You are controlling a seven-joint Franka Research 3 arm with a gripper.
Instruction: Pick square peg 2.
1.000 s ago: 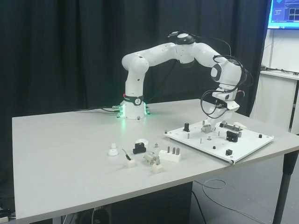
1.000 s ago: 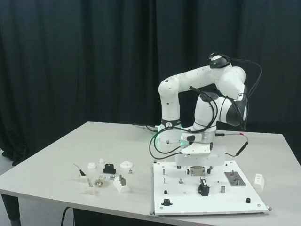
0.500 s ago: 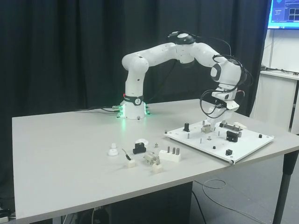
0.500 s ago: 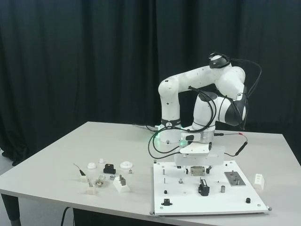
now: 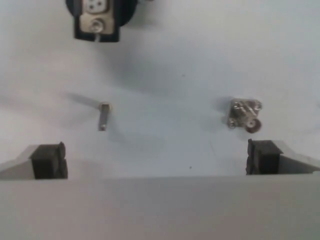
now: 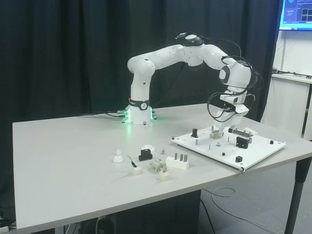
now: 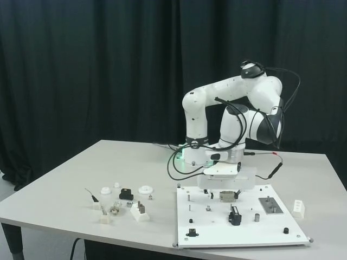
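A white holder block (image 6: 177,162) with small grey pegs (image 6: 182,157) standing in it rests on the table, left of the white board (image 6: 253,151); the second room view shows this holder block (image 7: 139,212) too. I cannot tell which peg is square peg 2. My gripper (image 6: 228,120) hangs over the back part of the board, far from the block. In the wrist view the gripper (image 5: 156,159) is open, with black pads (image 5: 48,160) wide apart and nothing between them. Below it lie a thin pin (image 5: 103,116) and a metal connector (image 5: 245,115).
The board (image 7: 217,230) carries black fixtures (image 7: 234,216), posts and a metal plate (image 7: 269,204). Loose parts lie beside the holder: a black piece (image 6: 145,155), white gears (image 6: 117,157), a metal cluster (image 6: 158,166). A black socket (image 5: 96,20) shows in the wrist view. The arm's base (image 6: 139,113) glows green.
The gripper has lifted a little off the board and drifted slightly towards the arm's base. Its fingers stay open. Nothing on the table moved.
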